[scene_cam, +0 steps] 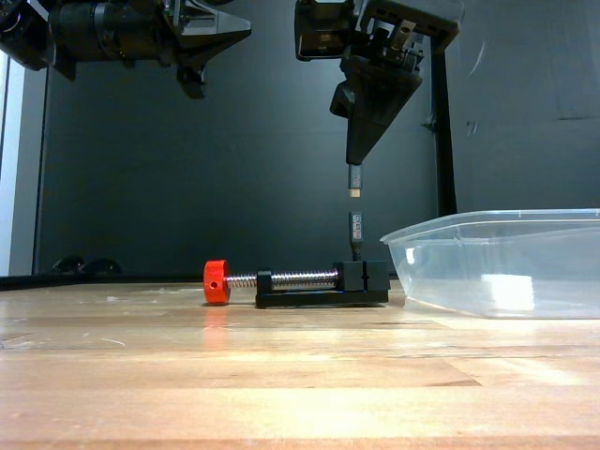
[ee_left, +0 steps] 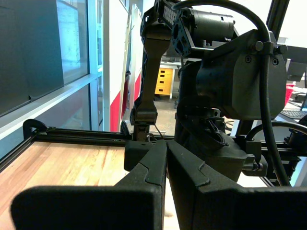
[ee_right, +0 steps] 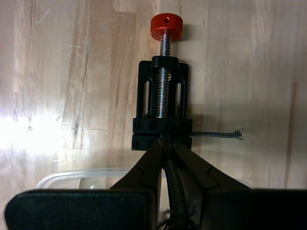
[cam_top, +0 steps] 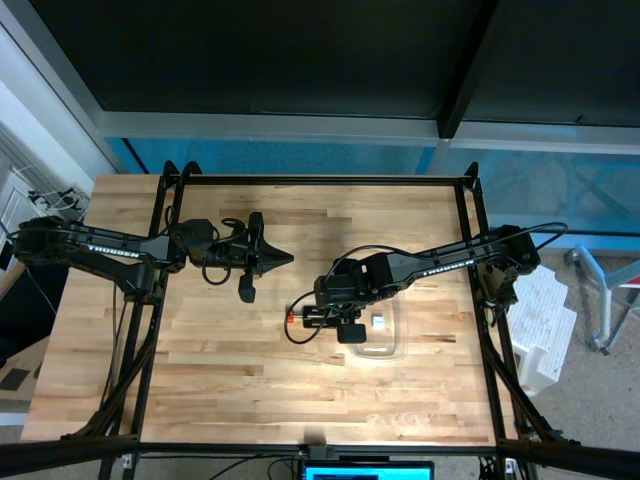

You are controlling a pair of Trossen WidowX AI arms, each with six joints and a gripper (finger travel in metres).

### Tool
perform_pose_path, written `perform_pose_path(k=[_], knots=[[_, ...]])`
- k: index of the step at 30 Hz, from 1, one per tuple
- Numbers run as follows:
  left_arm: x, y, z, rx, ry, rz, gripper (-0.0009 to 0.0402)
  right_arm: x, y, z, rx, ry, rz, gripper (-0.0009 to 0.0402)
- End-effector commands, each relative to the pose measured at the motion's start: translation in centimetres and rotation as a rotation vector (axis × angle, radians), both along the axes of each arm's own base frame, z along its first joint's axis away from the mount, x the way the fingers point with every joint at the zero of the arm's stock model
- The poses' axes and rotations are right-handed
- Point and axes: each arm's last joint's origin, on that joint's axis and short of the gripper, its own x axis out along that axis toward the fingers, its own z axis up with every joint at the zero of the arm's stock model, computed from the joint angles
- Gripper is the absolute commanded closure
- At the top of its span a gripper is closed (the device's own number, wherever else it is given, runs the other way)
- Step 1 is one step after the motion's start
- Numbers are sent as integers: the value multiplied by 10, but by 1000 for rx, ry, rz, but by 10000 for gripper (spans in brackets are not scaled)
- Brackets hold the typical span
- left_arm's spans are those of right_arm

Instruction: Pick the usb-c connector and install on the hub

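Note:
In the low view my right gripper [scene_cam: 355, 157] points straight down, shut on the usb-c connector [scene_cam: 354, 181], whose plug tip hangs a short gap above the hub port [scene_cam: 355, 228]. That port stands upright, clamped in a small black vise [scene_cam: 323, 284] with a red knob [scene_cam: 216, 281]. The connector is clear of its seat and roughly in line with it. In the right wrist view the fingers [ee_right: 152, 160] pinch the braided cable [ee_right: 172, 182] over the vise [ee_right: 162, 129], hiding the port. My left gripper [cam_top: 285, 258] hovers shut and empty, high at the left [scene_cam: 239, 28].
A clear plastic container [scene_cam: 506, 262] sits just right of the vise, close to my right gripper [cam_top: 345, 305]; it holds a small white piece [cam_top: 379, 321]. A thin frayed cord [ee_right: 216, 135] lies beside the vise. Black frame rails [cam_top: 320, 180] border the wooden table.

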Motion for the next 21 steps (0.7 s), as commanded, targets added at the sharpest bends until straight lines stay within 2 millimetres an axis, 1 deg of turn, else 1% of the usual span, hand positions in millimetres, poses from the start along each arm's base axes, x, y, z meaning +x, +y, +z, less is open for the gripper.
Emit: perform_pose_path(k=[1,8,19,21], knots=[[0,0,0,0,-1,0,393,0,0,-1,0,1,-4,393],[0,0,0,0,-1,0,393,0,-1,-1,-23,-2,-18,393],[0,0,0,0,-1,0,393,-1,1,-4,-6,0,-57,393],[0,0,0,0,-1,0,393,2,1,-9,-8,14,-56,393]])
